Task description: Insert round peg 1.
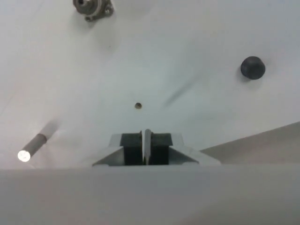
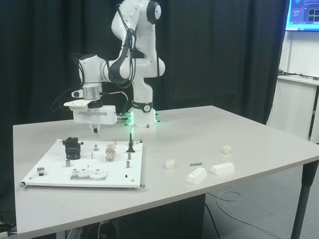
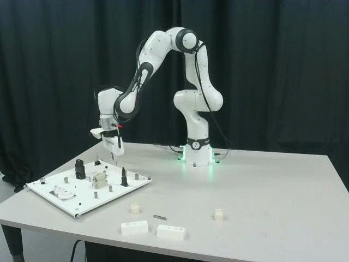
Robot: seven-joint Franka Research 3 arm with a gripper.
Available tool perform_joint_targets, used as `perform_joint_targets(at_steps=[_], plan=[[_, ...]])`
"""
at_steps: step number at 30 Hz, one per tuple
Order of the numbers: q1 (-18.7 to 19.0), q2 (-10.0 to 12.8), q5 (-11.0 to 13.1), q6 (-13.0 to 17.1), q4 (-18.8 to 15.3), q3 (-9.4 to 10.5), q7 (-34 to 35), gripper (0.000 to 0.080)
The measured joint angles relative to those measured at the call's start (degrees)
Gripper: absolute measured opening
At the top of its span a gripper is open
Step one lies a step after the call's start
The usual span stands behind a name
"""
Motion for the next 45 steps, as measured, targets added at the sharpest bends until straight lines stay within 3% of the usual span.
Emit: perform_joint_targets(at_steps=[12, 24, 45], plan=[[0.0, 2.47, 5.09, 2.02, -0.01, 0.35, -6.19, 0.0034], [0.0, 4.38, 9.45, 2.06, -0.12, 1.12, -9.52, 0.0034], [0.09, 4.79, 11.65, 2.17, -0.12, 1.2, -11.63, 0.0034]])
